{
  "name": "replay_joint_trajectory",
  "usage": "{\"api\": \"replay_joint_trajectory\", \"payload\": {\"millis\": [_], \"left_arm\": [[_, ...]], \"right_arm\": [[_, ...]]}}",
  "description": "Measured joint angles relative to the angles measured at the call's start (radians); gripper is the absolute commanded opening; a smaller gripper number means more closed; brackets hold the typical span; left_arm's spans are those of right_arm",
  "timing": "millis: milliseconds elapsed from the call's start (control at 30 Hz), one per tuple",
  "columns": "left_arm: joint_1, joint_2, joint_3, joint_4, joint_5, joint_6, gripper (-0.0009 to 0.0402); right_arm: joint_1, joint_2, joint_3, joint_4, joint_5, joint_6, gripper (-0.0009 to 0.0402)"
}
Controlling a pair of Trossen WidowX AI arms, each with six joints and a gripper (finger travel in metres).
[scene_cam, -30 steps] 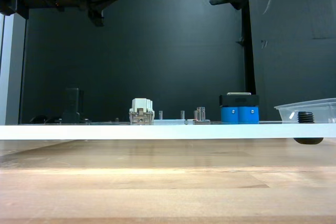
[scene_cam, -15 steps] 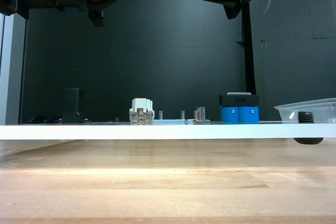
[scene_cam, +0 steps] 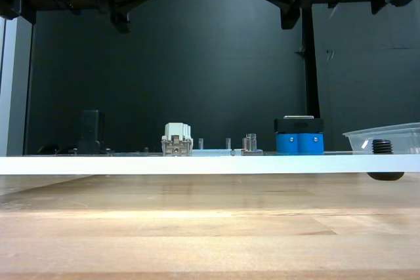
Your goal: Pick the RJ45 connector and install on taskboard
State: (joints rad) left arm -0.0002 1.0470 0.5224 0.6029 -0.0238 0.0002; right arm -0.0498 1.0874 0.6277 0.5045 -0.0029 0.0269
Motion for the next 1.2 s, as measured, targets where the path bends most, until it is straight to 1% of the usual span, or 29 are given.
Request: {"api": "replay_joint_trajectory", "payload": {"millis": [167,433,500,600,767,833,1200], "left_arm": [[0.0,0.0,0.0,0.0,0.0,0.0,0.0],[0.0,0.0,0.0,0.0,0.0,0.0,0.0],[0.0,0.0,0.0,0.0,0.0,0.0,0.0],[0.0,0.0,0.0,0.0,0.0,0.0,0.0],[0.0,0.0,0.0,0.0,0.0,0.0,0.0],[0.0,0.0,0.0,0.0,0.0,0.0,0.0],[0.0,0.0,0.0,0.0,0.0,0.0,0.0]], "right_arm": [[0.0,0.0,-0.007,-0.02,0.001,-0.007,0.0],[0.0,0.007,0.012,-0.056,-0.002,-0.01,0.0],[0.0,0.016,0.013,-0.054,-0.018,-0.01,0.0],[0.001,0.031,0.014,-0.041,-0.024,-0.01,0.0],[0.003,0.041,0.014,-0.006,-0.023,-0.01,0.0],[0.005,0.041,0.014,-0.006,-0.017,-0.01,0.0],[0.011,0.041,0.014,-0.007,-0.017,-0.006,0.0]]}}
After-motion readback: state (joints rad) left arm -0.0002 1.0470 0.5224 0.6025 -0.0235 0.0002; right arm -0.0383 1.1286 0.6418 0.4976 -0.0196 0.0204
